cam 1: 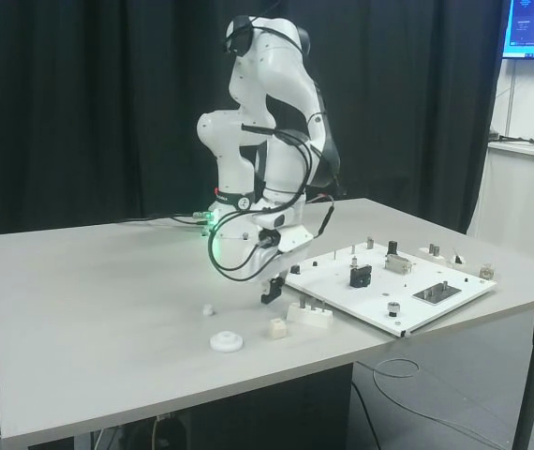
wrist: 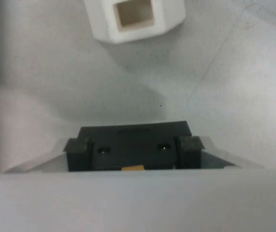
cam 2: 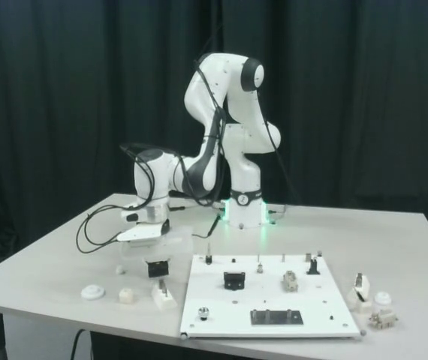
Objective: Insert D-SUB.
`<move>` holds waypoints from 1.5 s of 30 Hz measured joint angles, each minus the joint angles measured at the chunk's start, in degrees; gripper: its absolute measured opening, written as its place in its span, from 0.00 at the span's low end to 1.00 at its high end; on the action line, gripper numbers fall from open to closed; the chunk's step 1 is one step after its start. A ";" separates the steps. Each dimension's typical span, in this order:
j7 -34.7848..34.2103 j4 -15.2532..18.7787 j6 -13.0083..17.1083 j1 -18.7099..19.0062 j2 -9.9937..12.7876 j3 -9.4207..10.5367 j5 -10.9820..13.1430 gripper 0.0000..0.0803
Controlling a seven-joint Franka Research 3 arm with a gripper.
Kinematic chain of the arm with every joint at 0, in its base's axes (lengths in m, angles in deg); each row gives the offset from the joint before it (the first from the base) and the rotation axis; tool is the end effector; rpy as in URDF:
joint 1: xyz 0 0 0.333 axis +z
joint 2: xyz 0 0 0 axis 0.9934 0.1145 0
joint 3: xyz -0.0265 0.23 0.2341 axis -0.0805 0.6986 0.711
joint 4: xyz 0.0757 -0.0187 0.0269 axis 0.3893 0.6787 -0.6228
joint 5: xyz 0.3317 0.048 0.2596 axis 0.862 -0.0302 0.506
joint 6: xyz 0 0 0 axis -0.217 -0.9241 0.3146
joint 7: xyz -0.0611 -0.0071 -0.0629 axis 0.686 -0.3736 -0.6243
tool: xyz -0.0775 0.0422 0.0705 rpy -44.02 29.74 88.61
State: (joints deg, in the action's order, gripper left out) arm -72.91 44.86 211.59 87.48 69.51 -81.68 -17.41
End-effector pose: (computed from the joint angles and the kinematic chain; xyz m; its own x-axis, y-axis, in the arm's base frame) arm 0.5821 -0.1588 0.2018 0.9466 -0.3145 -0.0708 -0.3108 -0.9487 0.0591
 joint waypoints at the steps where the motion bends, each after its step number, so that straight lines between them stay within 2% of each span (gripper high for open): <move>1: 0.00 -0.32 -0.70 0.00 -0.18 -0.04 0.00 0.48; 7: 0.00 -2.03 -4.15 0.00 -0.98 -0.31 -0.05 0.48; 13: 0.00 -2.90 -5.94 0.00 -1.39 -0.58 -0.13 0.48; 37: -0.03 -3.23 -6.21 0.00 -1.58 -0.73 -0.17 0.48; 45: -2.74 -3.25 -6.32 0.62 -2.44 -0.58 0.11 0.48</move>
State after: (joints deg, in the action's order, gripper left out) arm -75.65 41.61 205.27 88.10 67.08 -82.26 -17.30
